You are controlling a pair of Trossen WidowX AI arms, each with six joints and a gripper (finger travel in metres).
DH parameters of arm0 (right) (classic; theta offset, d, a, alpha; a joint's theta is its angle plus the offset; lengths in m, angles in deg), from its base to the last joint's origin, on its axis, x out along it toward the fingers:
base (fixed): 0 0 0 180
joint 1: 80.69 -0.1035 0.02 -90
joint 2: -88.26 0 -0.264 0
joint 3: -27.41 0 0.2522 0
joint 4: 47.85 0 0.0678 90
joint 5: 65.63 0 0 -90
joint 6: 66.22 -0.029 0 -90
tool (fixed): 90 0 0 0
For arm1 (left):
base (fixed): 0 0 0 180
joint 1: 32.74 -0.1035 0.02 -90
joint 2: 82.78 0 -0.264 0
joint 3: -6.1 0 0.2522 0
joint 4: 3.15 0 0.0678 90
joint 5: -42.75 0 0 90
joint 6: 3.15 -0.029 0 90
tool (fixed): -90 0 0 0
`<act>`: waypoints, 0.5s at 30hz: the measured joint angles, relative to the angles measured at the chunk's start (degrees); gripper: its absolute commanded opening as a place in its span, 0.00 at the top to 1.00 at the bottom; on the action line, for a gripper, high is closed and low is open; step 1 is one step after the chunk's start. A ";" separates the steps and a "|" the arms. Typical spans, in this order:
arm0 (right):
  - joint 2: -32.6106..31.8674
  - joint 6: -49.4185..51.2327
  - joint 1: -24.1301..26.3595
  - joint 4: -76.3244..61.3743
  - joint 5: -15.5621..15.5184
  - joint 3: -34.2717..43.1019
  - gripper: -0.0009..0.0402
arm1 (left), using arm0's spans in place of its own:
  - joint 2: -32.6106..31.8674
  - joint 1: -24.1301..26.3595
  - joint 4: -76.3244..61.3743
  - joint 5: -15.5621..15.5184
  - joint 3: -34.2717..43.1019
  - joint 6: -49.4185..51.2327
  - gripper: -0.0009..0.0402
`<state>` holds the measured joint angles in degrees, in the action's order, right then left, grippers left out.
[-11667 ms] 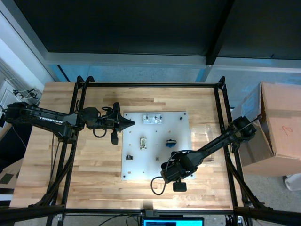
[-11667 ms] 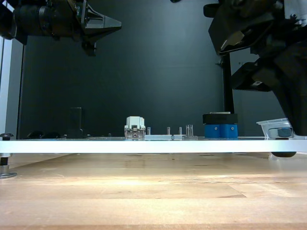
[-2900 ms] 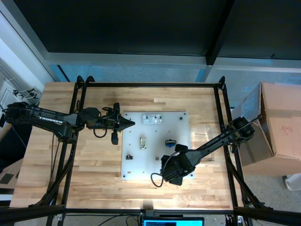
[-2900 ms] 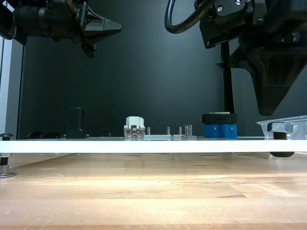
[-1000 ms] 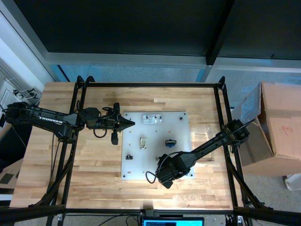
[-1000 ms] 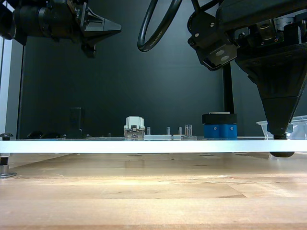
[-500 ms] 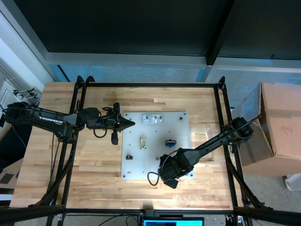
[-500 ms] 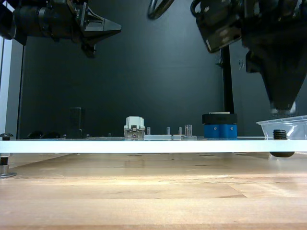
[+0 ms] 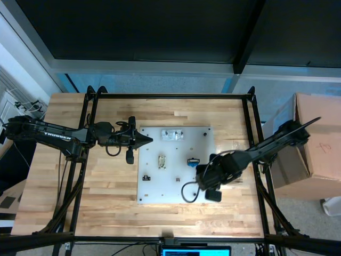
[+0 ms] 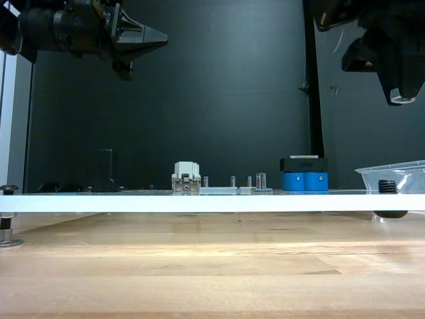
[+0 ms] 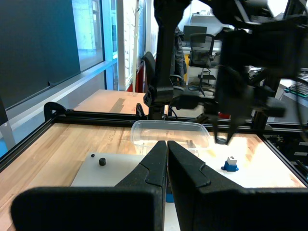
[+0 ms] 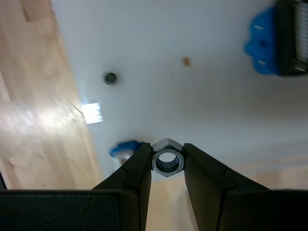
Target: Unfasten the M12 nut and place it in the container
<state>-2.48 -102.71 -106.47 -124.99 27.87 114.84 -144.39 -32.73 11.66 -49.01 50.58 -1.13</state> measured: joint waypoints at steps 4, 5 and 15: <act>6.91 0.87 1.99 -0.79 0.02 -5.73 0.88 | 0.00 0.00 0.00 0.00 0.00 -0.02 0.98; 8.74 0.98 2.62 -1.03 0.02 -7.23 0.88 | 0.00 0.00 0.00 0.02 0.00 -0.02 0.98; 24.57 3.02 7.32 -4.39 -0.07 -21.73 0.88 | 0.00 0.00 0.00 0.02 0.00 -0.02 0.98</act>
<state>22.08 -99.69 -99.15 -129.38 27.81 93.12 -144.39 -32.73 11.66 -48.99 50.58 -1.15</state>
